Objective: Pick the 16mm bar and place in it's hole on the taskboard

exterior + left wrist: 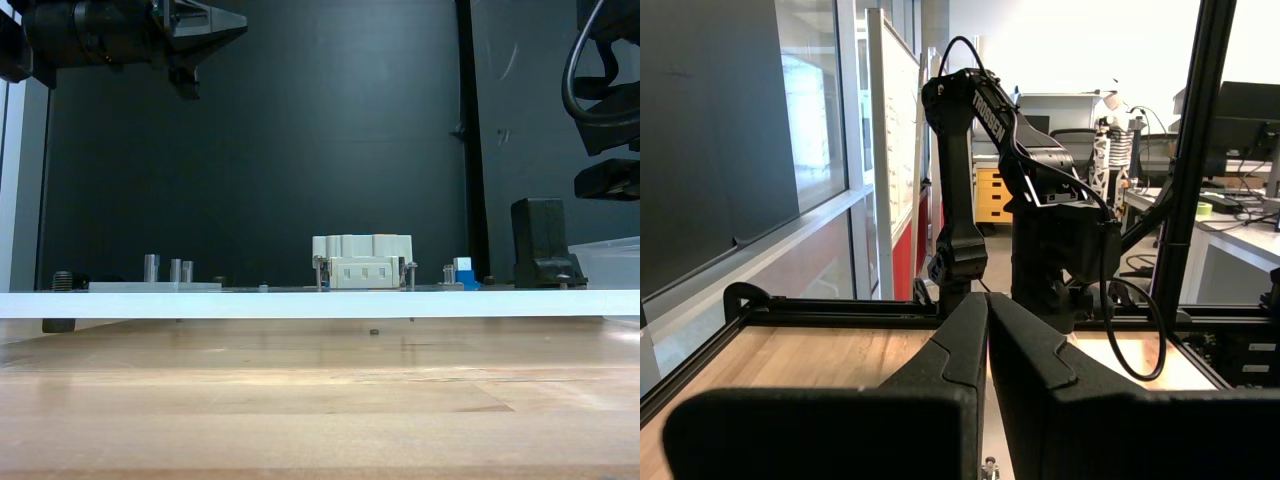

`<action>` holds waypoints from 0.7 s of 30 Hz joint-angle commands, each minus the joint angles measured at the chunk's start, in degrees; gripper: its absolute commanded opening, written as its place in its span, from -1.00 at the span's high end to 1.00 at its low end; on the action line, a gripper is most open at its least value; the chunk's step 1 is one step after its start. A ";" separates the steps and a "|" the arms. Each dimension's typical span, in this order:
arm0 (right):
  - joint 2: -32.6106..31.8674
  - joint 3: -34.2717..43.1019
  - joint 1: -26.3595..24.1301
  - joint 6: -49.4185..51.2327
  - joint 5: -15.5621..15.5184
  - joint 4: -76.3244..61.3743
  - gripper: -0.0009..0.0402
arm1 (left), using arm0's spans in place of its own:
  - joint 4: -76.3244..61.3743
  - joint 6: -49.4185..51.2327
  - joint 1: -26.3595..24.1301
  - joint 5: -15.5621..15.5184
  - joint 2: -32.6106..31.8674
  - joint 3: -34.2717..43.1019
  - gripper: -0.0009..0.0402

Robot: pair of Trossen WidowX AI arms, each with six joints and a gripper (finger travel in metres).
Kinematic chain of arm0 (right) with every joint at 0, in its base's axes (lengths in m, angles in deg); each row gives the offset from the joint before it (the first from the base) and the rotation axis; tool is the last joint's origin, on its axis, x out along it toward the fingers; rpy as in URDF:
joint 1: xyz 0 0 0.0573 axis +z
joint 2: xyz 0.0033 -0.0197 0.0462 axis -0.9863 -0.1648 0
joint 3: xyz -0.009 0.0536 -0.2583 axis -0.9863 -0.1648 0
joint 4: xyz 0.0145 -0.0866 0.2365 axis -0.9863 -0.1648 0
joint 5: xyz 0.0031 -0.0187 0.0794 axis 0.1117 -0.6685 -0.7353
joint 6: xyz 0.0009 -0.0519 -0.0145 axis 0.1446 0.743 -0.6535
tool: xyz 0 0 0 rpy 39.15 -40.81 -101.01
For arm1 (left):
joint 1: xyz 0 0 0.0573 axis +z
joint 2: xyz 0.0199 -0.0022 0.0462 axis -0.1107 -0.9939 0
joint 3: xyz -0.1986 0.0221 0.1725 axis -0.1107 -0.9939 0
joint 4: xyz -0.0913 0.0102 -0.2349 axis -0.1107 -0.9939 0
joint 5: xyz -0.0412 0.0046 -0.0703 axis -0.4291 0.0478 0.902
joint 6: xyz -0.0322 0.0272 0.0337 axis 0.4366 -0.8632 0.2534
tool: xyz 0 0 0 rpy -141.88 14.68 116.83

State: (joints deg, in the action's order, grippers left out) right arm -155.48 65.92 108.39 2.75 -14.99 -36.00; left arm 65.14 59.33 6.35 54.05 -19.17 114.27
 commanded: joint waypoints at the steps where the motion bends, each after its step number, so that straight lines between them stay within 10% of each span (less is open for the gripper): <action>1: 0.09 0.24 0.00 -0.72 -0.46 -0.96 0.96 | 0.00 -0.02 0.02 0.00 -0.02 0.00 0.96; 21: -1.97 20.50 -0.04 -0.92 1.64 -13.62 0.96 | 0.00 -0.02 0.00 0.00 -0.02 0.00 0.96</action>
State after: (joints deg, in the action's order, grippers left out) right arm -156.64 85.17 108.35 1.81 -13.44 -48.54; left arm 65.14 59.33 6.35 54.05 -19.19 114.27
